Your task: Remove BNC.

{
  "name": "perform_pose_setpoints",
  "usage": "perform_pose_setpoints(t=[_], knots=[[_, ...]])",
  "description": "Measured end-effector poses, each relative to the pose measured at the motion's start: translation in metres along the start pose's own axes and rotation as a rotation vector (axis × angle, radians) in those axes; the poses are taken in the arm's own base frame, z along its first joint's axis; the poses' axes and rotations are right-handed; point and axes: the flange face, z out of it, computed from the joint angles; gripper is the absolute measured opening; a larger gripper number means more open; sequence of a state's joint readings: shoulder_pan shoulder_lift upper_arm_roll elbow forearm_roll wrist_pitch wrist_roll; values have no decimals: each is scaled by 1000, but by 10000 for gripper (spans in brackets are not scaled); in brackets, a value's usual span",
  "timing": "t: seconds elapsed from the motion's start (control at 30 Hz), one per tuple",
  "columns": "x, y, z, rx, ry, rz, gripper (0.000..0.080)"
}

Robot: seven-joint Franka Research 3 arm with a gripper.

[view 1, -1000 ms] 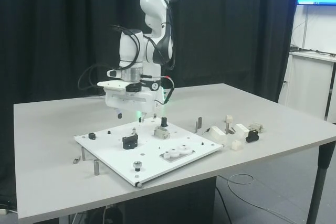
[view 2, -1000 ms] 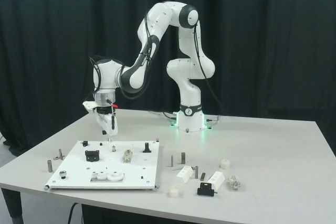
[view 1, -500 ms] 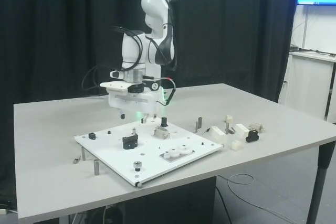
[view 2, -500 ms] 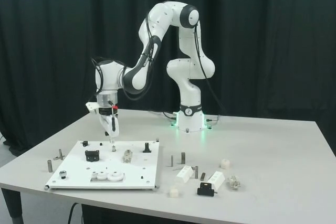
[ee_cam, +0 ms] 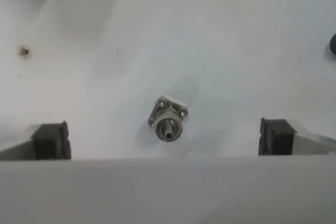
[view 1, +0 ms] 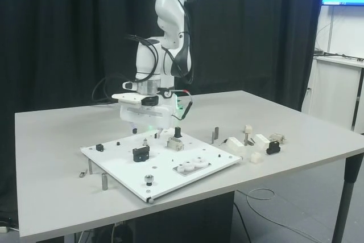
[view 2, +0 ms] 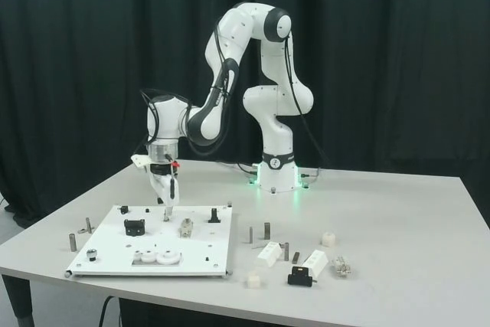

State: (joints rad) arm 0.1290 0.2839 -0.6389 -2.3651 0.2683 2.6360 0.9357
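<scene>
The BNC connector is a small grey metal socket on a square flange, standing upright on the white board. In the wrist view it lies midway between my two black fingertips, which stand wide apart. My gripper is open and holds nothing. In the room views the gripper hangs just above the BNC connector at the back of the white board, without touching it.
On the board also stand a black block, a grey metal connector, a black upright piece and white gears. Loose white and black parts lie to the board's right. Small pegs stand at its left edge.
The arm has carried the gripper sideways along the back of the board and a little lower, ending over the BNC connector. The fingers stay apart.
</scene>
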Motion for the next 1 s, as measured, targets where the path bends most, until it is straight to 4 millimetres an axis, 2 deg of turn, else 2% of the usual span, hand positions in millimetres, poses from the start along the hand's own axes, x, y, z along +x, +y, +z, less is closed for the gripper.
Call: perform_pose_setpoints(t=[1.0], knots=[[-6, 3, 27, 6, 46, 9, 800]])
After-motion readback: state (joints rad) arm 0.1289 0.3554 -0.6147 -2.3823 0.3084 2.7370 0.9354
